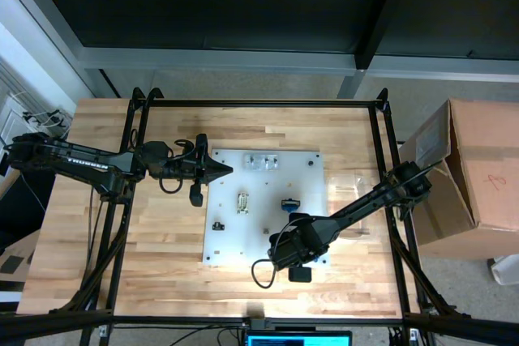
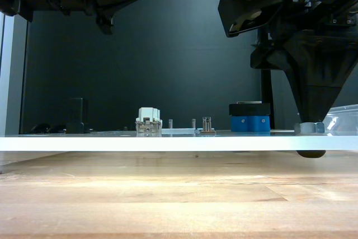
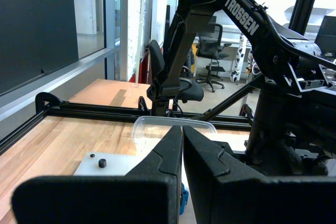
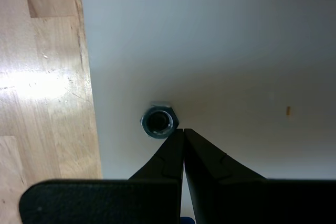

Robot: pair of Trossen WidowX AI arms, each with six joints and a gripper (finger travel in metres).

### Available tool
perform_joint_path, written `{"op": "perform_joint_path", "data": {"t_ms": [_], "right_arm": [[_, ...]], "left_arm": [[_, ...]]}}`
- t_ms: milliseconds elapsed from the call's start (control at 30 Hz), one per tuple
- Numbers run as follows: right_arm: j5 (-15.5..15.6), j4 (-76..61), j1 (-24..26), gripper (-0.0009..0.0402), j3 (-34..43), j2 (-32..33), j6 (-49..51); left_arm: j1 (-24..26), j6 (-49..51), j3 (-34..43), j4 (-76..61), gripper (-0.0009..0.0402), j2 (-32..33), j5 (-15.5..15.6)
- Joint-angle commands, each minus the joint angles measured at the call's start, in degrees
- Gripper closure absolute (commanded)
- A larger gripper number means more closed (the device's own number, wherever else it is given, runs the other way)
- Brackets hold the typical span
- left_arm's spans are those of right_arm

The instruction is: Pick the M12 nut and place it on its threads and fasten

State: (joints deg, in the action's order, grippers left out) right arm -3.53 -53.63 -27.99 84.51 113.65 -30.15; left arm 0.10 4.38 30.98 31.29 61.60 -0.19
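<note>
My left arm [image 1: 81,164] lies stretched level from the left edge of the table [image 1: 162,241], its wrist turned inward. My left pincer [image 1: 229,169] points across the far left edge of the white board [image 1: 243,237]. In the low view it hangs well above the board. Its fingers are pressed together to a single point, with nothing between them and nothing touching them.

My right arm [image 1: 369,198] slopes in from the table's right edge and bends steeply down over the board's near right part. My right pincer [image 4: 181,131] points straight down, its fingers closed flat against each other and empty. The nut [image 4: 158,122] is not in its grip. It lies flat on the white board close to the board's edge, just beside my fingertips [image 4: 169,153], so near that I cannot tell whether they touch its rim. In the low view the tips stand directly over the nut, which sits down at board level.

From above, my own right wrist covers the pincer and the nut. The nut's bore shows only dark, so I cannot tell whether it sits on its stud or merely on the board. The clear tray [image 1: 353,184] lies on the wood beside the board's right edge, with my right arm crossing over it.
</note>
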Motion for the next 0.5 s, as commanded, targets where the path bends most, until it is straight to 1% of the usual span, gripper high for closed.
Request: {"op": "perform_joint_path", "data": {"t_ms": [33, 133, 200, 333, 400, 500], "right_arm": [[2.86, 1.88, -0.09, 0.0393, -0.09, 0.24, 0.00], [7.39, 2.03, -0.09, 0.0393, -0.09, 0.24, 0.46], [9.20, 1.77, -0.13, 0.0393, -0.09, 0.24, 0.63], [8.70, 0.55, -0.15, 0.0393, -0.09, 0.22, 0.61], [7.30, 0.11, -0.15, 0.0393, -0.09, 0.22, 0.61], [6.67, 0.02, -0.11, 0.0393, -0.11, 0.07, 0.87]], "left_arm": [[-0.02, 0.00, 0.04, 0.02, 0.0393, 0.00, 0.00], [-0.02, 0.00, 0.04, 0.02, 0.0393, 0.00, 0.00], [-0.02, -0.02, 0.02, 0.02, 0.0393, 0.00, 0.00], [-0.02, -0.02, 0.04, 0.02, 0.0393, 0.00, 0.00], [-0.02, -0.02, 0.04, 0.02, 0.0393, 0.00, -0.02], [0.00, 0.00, 0.04, 0.02, 0.0393, 0.00, 0.00]]}}
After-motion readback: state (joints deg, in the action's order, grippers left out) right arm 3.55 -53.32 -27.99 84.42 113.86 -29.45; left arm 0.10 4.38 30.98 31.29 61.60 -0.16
